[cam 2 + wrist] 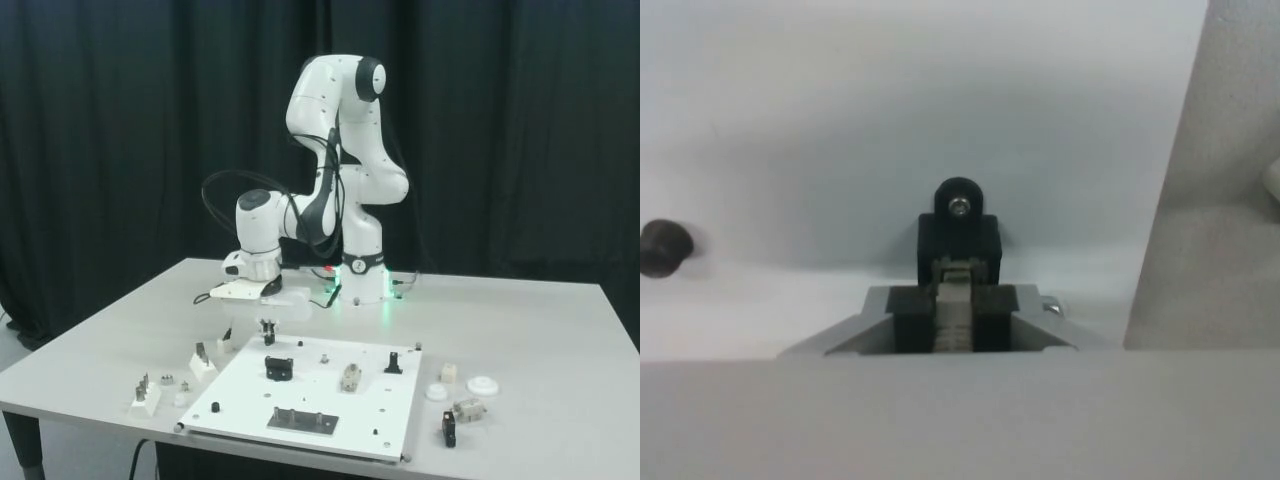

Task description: Insert Ethernet.

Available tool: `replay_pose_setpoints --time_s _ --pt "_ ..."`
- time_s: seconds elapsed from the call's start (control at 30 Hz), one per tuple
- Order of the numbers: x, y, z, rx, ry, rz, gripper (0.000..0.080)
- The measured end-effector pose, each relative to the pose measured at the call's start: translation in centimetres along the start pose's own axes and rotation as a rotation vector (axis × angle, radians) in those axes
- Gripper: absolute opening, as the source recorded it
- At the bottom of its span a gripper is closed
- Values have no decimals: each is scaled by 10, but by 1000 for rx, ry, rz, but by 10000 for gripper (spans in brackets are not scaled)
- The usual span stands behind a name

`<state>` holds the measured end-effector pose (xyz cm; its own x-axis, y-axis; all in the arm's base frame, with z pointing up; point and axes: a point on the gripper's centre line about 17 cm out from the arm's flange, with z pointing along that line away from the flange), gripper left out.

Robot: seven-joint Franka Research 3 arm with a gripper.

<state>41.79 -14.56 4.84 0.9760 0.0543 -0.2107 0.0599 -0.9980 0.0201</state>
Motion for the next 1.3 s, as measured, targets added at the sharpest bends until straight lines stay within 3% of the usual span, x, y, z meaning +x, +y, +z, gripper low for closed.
replay_pose_setpoints --time_s 0.63,0.83,0.87,1.03,1.07,1.23,1.27,1.3 --pt "0 0 0 9 1 2 75" --pt "0 -1 0 8 1 -42 75" --pt "0 -1 -1 8 2 -44 252" --pt "2 0 -5 5 10 -46 252" --pt "3 1 -7 4 11 -47 623" --pt "2 2 -13 3 13 -48 623" --pt "2 3 -14 3 13 -48 755" --pt "1 3 -15 3 14 -48 755"
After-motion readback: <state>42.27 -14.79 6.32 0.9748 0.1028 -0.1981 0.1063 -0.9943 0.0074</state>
